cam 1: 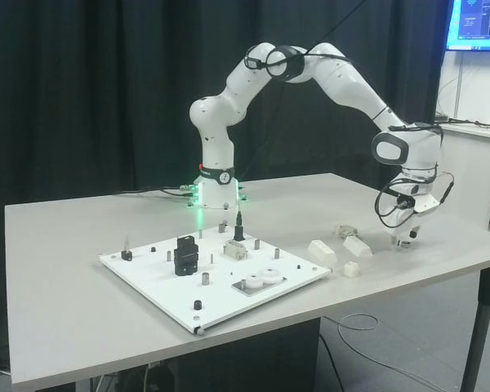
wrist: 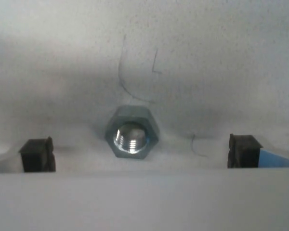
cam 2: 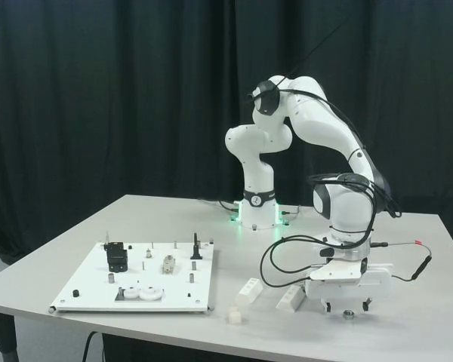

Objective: Pick bolt 4.

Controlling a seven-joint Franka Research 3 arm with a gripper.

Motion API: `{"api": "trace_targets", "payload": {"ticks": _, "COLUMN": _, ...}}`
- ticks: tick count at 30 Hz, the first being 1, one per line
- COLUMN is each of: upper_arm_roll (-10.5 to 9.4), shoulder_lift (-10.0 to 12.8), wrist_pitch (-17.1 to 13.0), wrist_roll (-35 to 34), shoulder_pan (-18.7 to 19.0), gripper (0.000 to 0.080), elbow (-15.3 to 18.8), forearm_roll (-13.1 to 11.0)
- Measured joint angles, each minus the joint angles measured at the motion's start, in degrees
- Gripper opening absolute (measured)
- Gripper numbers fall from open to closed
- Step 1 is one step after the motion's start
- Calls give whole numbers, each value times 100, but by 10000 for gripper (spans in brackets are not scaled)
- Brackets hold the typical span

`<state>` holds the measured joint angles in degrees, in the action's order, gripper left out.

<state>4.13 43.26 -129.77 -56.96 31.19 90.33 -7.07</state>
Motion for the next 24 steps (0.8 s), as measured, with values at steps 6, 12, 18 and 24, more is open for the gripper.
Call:
{"api": "trace_targets", "payload": {"ticks": 6, "upper_arm_roll": 0, "shoulder_lift": 70, "wrist_pitch": 0, "wrist_roll": 0, "shoulder_pan": 8, "gripper": 800, "elbow": -49, "forearm_roll": -24}}
{"api": "trace_targets", "payload": {"ticks": 12, "upper_arm_roll": 0, "shoulder_lift": 130, "wrist_pitch": 0, "wrist_roll": -27, "shoulder_pan": 13, "gripper": 800, "elbow": -90, "forearm_roll": -35}}
{"api": "trace_targets", "payload": {"ticks": 18, "upper_arm_roll": 0, "shoulder_lift": 175, "wrist_pitch": -5, "wrist_roll": -113, "shoulder_pan": 16, "gripper": 800, "elbow": -115, "forearm_roll": -35}}
{"api": "trace_targets", "payload": {"ticks": 24, "upper_arm_roll": 12, "shoulder_lift": 216, "wrist_pitch": -5, "wrist_roll": -131, "shoulder_pan": 24, "gripper": 800, "elbow": -165, "forearm_roll": -35}}
